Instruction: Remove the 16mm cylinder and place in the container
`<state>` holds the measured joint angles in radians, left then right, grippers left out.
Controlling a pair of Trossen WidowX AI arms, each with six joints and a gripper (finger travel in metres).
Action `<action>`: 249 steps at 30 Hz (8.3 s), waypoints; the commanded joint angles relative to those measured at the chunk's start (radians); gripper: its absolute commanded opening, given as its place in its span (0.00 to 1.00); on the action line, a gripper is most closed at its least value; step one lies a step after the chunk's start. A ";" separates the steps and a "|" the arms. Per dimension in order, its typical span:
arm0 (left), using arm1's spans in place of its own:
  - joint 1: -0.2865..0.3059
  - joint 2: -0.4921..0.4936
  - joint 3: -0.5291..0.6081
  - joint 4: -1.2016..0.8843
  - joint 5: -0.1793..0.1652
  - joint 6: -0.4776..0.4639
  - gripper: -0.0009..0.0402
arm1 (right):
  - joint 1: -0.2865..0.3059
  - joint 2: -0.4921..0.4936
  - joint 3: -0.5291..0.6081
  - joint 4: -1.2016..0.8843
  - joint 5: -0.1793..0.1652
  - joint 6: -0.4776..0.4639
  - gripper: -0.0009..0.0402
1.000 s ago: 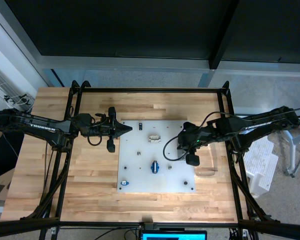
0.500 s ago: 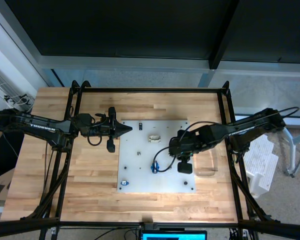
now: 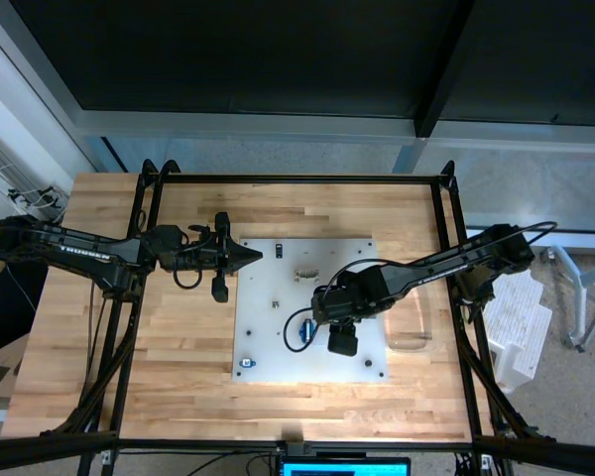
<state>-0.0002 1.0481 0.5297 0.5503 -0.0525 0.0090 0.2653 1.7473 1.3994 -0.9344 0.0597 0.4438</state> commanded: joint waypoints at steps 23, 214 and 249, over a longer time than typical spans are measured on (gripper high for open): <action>0.000 0.000 0.000 0.000 0.000 0.000 0.02 | 0.022 0.158 0.002 0.027 -0.003 0.075 0.50; 0.000 0.000 0.000 0.000 0.000 0.000 0.02 | 0.204 -0.613 -0.563 -0.173 0.042 0.187 0.05; 0.000 0.000 0.000 0.000 0.000 0.000 0.02 | -0.022 -0.613 -0.516 0.044 0.053 -0.028 0.41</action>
<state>-0.0002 1.0481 0.5301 0.5503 -0.0528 0.0090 0.2707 1.1343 0.8780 -0.9260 0.1131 0.4473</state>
